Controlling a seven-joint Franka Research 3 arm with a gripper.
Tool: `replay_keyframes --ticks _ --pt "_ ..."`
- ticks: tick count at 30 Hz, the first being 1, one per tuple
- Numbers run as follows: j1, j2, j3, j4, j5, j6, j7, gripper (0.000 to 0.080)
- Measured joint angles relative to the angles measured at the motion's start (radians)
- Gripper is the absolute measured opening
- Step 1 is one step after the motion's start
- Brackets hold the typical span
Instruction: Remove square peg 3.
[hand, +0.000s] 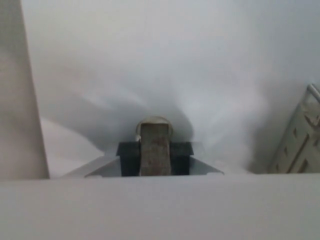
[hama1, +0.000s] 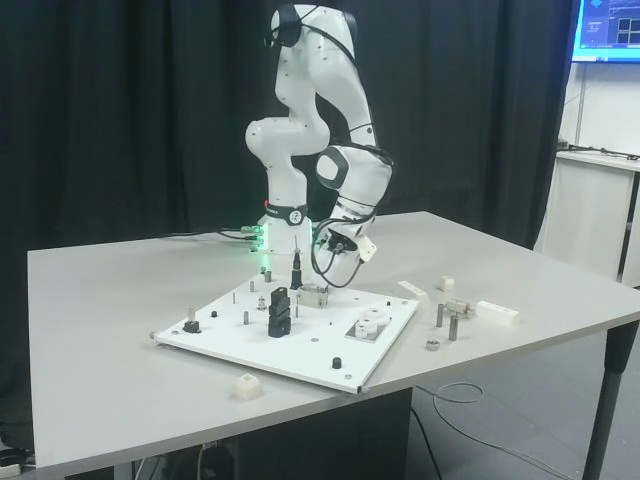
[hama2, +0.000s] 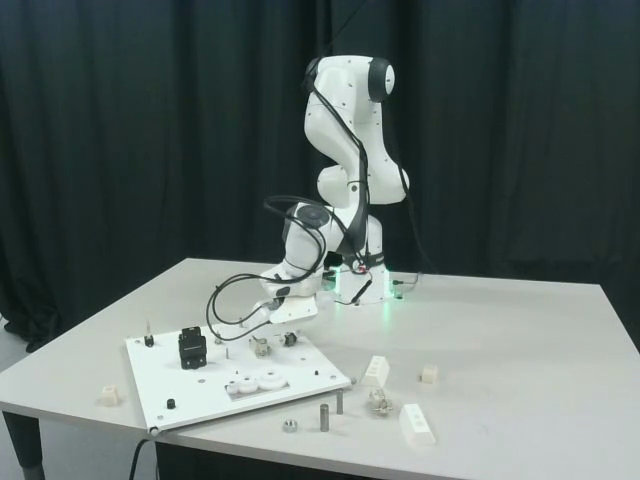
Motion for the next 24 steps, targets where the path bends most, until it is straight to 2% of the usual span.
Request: replay_keyframes --ticks 12,24 --pt "-0.003 -0.004 -0.001 0.007 0.032 -0.016 0.012 0.0116" --pt "0.005 -0.048 0.004 0.041 0.068 -0.13 0.015 0.0116"
